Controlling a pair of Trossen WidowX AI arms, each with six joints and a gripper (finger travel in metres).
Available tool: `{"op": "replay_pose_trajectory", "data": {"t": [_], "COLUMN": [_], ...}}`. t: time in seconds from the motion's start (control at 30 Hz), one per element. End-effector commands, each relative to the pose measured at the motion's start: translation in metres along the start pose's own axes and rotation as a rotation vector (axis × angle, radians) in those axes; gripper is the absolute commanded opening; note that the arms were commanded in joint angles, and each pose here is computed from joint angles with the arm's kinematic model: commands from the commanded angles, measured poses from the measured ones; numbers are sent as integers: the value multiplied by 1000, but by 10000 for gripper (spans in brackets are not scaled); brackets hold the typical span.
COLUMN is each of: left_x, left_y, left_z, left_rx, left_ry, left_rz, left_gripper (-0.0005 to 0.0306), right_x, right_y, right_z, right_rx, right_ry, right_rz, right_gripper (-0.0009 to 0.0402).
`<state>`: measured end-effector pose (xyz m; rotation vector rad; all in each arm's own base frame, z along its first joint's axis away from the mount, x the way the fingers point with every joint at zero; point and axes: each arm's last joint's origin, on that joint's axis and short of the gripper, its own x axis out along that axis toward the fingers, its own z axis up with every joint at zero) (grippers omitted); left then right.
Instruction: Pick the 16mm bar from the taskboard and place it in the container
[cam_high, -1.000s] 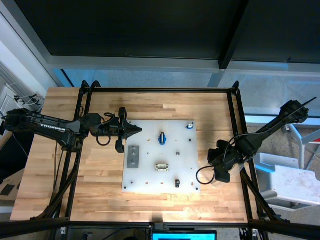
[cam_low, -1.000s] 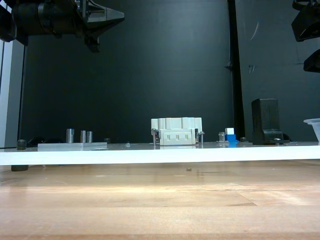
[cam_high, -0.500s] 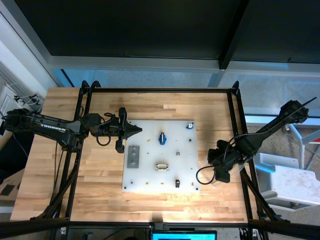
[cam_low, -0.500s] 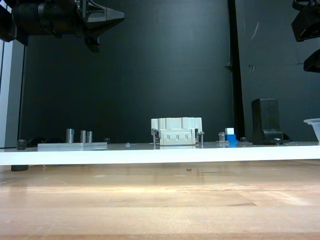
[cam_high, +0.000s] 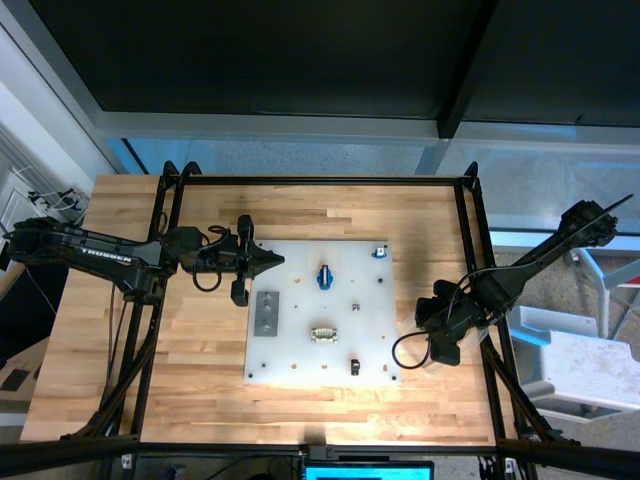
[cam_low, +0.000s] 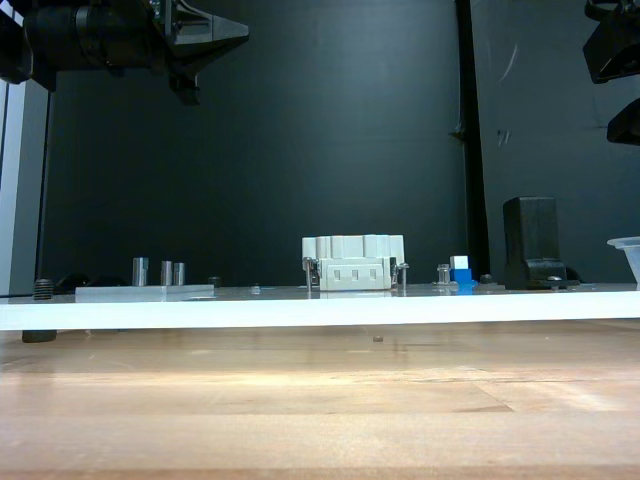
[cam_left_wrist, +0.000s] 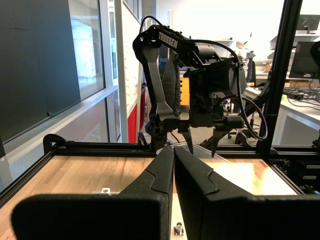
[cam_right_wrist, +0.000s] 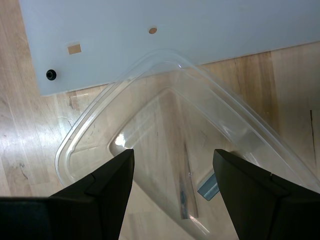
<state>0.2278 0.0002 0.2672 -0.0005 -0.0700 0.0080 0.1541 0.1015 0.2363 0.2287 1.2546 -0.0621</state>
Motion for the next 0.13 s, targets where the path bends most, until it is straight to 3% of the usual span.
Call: {"op": "replay_pose_trajectory", "data": {"t": [0.03, 0.13], "left_x": [0, 0], "left_y": [0, 0], "left_z": [0, 0], "left_rx": [0, 0], "left_ry": [0, 0], "left_rz": [0, 0], "left_gripper": [0, 0], "right_x": [0, 0], "right_y": [0, 0], "right_z": [0, 0], "right_rx": [0, 0], "right_ry": [0, 0], "right_rz": [0, 0], "right_gripper": [220, 220]}}
